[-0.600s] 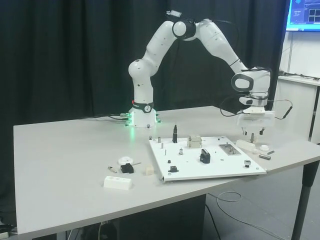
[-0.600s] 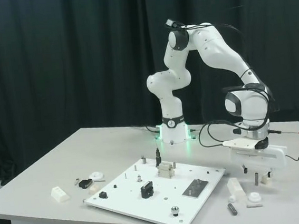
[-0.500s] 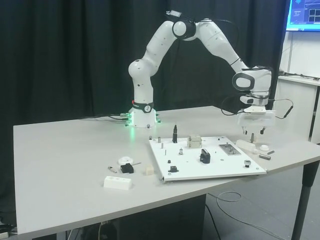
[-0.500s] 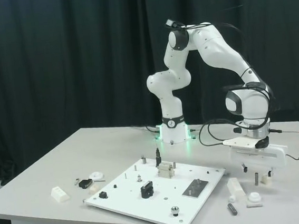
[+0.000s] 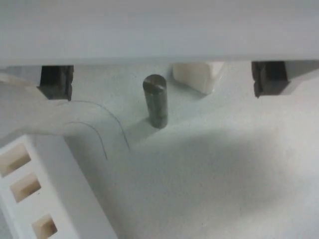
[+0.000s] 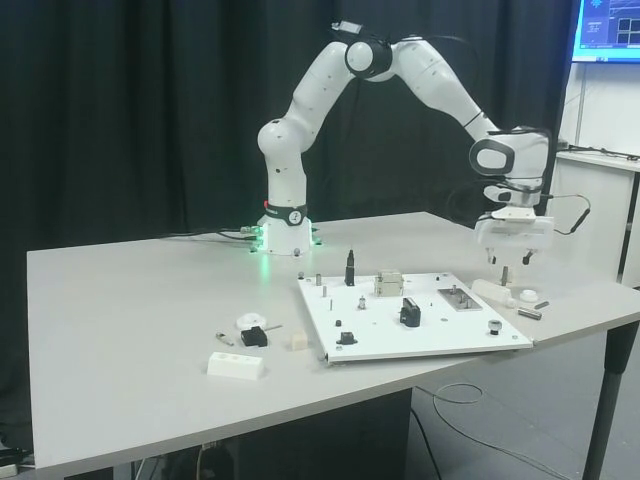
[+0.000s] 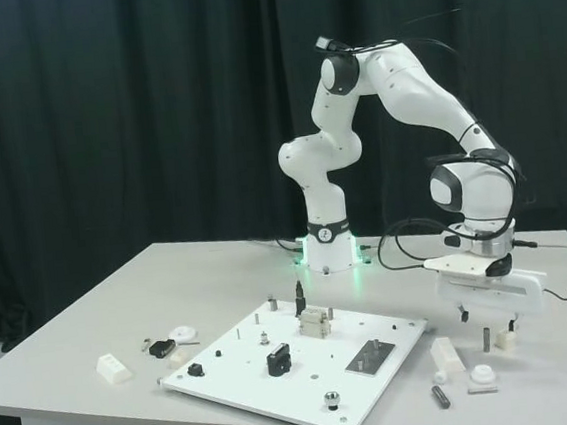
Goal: Remove waterproof.
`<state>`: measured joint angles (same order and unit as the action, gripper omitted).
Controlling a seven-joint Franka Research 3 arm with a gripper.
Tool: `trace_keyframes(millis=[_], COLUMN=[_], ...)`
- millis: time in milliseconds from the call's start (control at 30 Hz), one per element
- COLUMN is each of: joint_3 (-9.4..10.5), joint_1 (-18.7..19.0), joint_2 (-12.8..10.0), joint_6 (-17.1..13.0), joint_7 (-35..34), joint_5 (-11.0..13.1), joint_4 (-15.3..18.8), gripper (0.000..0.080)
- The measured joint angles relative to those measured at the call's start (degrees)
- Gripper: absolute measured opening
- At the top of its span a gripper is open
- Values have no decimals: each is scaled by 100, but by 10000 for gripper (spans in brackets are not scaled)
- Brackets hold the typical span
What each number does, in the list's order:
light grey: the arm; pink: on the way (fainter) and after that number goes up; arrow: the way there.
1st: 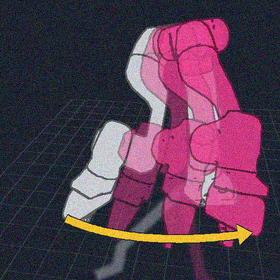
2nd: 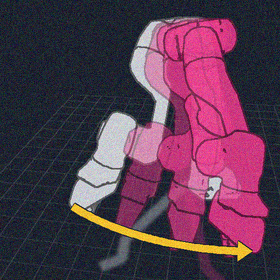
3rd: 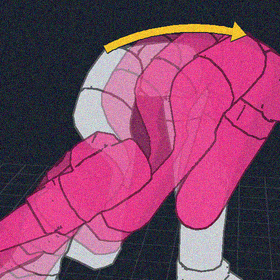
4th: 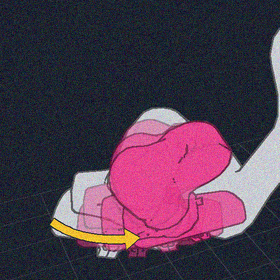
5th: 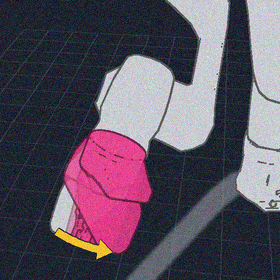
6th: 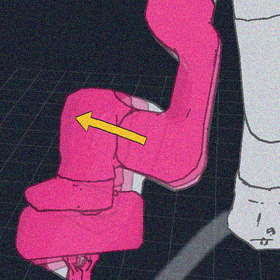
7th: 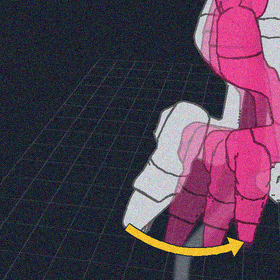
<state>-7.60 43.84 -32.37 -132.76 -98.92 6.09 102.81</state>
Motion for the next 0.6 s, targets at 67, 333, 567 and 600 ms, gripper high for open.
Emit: trace_keyframes(millis=[67, 333, 567, 600], joint_3=[-31, -127, -217, -228], joint_1=[20, 48, 57, 57], joint_2=[0, 1, 37, 49], joint_6=[27, 122, 333, 377], joint_7=[0, 0, 5, 6], joint_5=[-1, -96, -216, -229], joint_4=[-12, -86, -193, -206], gripper=[800, 800, 800, 800])
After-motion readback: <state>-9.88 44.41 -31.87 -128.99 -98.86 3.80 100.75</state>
